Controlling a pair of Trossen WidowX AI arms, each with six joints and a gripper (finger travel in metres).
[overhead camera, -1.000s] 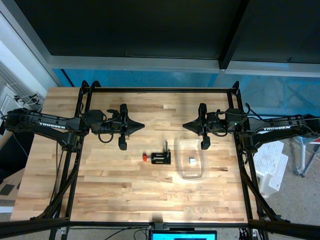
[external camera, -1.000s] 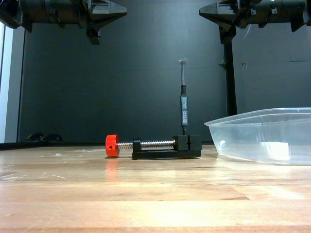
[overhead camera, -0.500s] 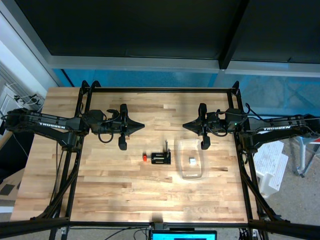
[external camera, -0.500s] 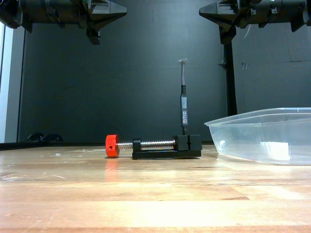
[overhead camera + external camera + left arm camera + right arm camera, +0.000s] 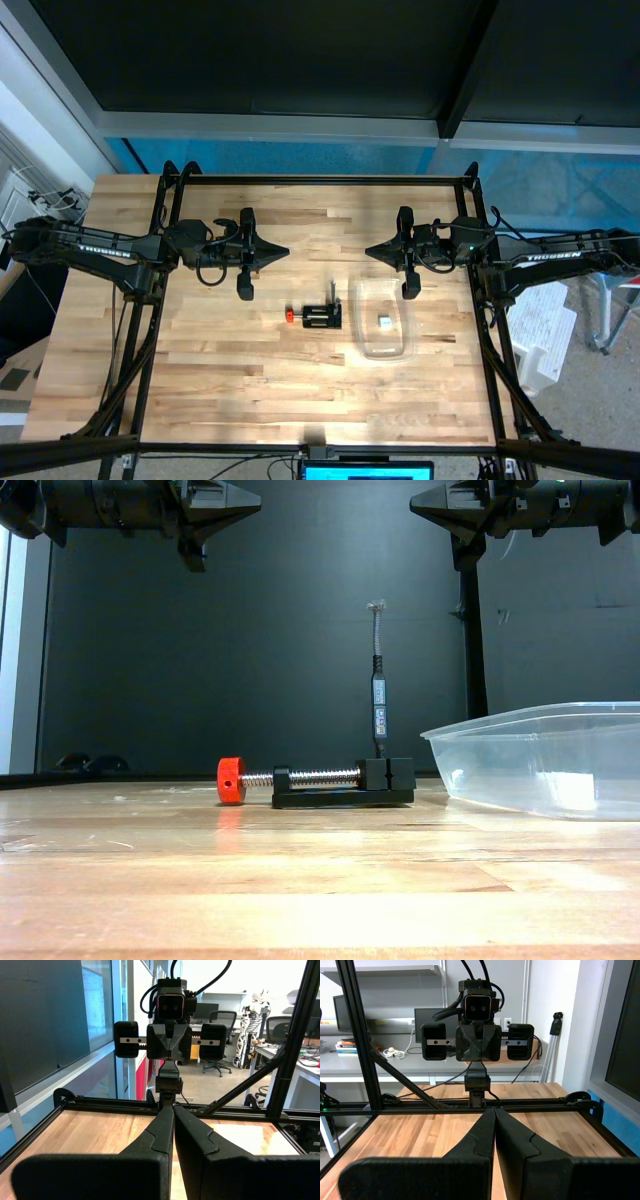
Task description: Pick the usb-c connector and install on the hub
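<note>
The bare wooden surface (image 5: pixel 250 400) lies nearest, with nothing standing on its near strip. About the middle sits the hub (image 5: pixel 320 317), a small black block lying flat, its orange-red end at 9 o'clock and a thin dark pin (image 5: pixel 378 705) standing upright from its 3 o'clock end. Just beside the hub at 3 o'clock, apart from it, is a clear plastic tray (image 5: pixel 384 355). The tray's long side runs from 6 to 12 o'clock, and a tiny white square piece (image 5: pixel 385 322) lies inside it. The usb-c connector is too small to make out in any view, so I cannot tell where it lies.

Farther back, both arms hang well above the wood, pointing inward at each other. The left claw (image 5: pixel 284 251) hovers at about 11 o'clock from the hub, and the right claw (image 5: pixel 369 252) at about 1 o'clock, above the far end of the tray. There is a wide gap between their tips. From the left wrist camera the left claw (image 5: pixel 173 1106) has its fingers (image 5: pixel 162 1130) pressed together, pinching nothing. The right claw (image 5: pixel 495 1109) likewise shows its fingers (image 5: pixel 482 1135) pressed together on nothing. Each wrist camera looks straight at the opposite arm.

Beyond them, a black frame (image 5: pixel 320 181) runs along the far edge
</note>
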